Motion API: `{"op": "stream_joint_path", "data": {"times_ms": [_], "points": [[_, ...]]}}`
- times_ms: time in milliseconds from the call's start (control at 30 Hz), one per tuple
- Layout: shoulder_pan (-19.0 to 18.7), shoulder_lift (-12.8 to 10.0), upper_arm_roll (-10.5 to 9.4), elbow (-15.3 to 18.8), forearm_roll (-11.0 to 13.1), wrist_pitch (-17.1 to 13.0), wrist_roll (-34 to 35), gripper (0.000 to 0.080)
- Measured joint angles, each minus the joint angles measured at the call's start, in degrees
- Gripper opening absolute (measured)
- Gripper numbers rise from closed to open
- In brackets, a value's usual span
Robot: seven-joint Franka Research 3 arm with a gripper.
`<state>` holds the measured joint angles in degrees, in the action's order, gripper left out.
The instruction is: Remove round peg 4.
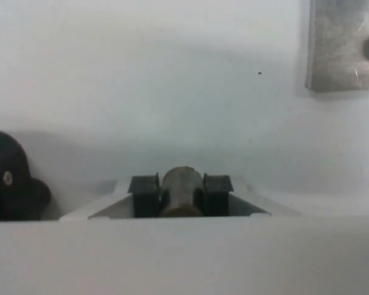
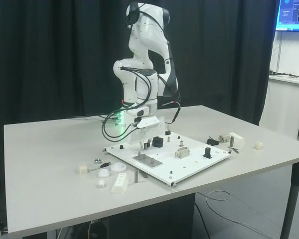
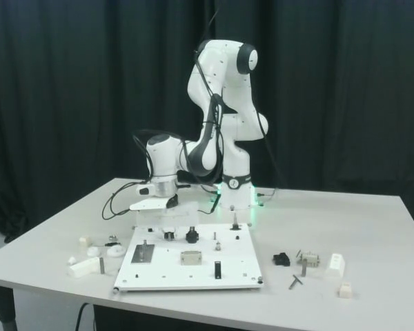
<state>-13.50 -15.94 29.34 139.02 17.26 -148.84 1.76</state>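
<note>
The round peg (image 1: 182, 189) between my black matt fingers (image 1: 144, 192) looks like dull metal. My board (image 1: 172, 92) is smooth white; its plate (image 1: 338, 46) is brushed metal.

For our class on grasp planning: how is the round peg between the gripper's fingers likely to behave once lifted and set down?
The round peg looks like dull metal, so probably stiff and heavy for its size. Its curved side between flat fingers may slip. Laid on the white board, it would likely roll.
</note>
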Motion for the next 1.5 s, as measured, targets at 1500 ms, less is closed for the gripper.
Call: {"op": "stream_joint_path", "data": {"times_ms": [1500], "points": [[-0.58, 2.17, 0.83, 0.44, -3.29, 0.9, 2.18, 0.015]]}}
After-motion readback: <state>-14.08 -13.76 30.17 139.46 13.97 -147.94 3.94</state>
